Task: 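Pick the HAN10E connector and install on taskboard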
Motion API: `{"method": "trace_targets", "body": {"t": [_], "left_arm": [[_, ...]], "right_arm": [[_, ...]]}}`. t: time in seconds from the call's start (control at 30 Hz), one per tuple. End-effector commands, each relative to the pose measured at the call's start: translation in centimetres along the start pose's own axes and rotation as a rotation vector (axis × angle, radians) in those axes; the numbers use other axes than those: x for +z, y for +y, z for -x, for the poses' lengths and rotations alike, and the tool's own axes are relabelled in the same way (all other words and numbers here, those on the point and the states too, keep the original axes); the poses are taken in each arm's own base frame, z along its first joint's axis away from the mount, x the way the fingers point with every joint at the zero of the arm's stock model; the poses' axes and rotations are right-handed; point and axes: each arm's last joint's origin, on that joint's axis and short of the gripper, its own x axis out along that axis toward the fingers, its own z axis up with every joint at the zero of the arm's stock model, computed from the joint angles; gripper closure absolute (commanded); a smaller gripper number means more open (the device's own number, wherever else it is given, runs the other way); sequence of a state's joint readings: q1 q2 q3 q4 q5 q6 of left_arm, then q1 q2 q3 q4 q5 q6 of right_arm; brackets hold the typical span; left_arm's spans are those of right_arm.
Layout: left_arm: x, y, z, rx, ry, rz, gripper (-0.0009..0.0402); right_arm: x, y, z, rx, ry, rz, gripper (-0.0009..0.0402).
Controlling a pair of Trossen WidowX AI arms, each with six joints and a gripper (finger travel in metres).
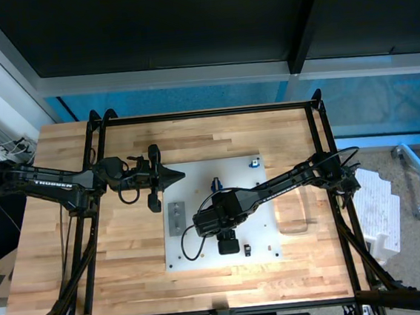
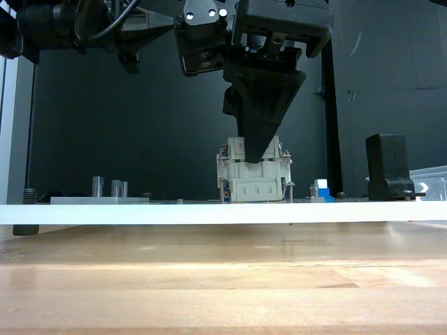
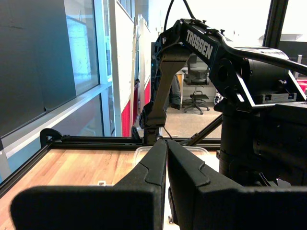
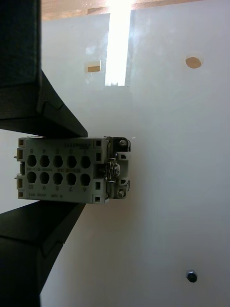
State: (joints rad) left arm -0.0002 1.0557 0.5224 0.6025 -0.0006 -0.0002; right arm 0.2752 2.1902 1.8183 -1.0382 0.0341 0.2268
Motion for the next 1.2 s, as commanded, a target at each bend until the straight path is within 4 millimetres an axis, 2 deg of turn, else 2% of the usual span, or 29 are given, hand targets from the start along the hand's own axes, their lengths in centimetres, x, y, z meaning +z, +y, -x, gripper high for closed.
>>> {"method": "trace_targets", "body": {"t": [0.03,0.2,0.3,0.5,0.93,1.07,1.2], "left_arm": [[0.0,0.0,0.0,0.0,0.0,0.0,0.0392],[0.0,0.0,0.0,0.0,0.0,0.0,0.0392],[0.0,0.0,0.0,0.0,0.0,0.0,0.0392],[0.0,0.0,0.0,0.0,0.0,0.0,0.0392],[0.0,0.0,0.0,0.0,0.0,0.0,0.0392],[0.0,0.0,0.0,0.0,0.0,0.0,0.0392],[0.0,0.0,0.0,0.0,0.0,0.0,0.0392]], "right_arm": [[0.0,0.0,-0.2,0.001,0.0,-0.001,0.0368],[0.0,0.0,0.2,0.003,-0.009,-0.001,0.0365],[0.0,0.0,0.6,0.005,-0.018,-0.001,0.0347],[0.0,0.0,1.0,0.018,-0.024,-0.002,0.0284],[-0.2,0.0,1.8,0.043,-0.029,-0.01,0.0108],[-0.3,-0.1,2.6,0.045,-0.04,-0.012,0.0077],[-0.6,-0.2,4.1,0.043,-0.069,-0.019,0.0066]]}}
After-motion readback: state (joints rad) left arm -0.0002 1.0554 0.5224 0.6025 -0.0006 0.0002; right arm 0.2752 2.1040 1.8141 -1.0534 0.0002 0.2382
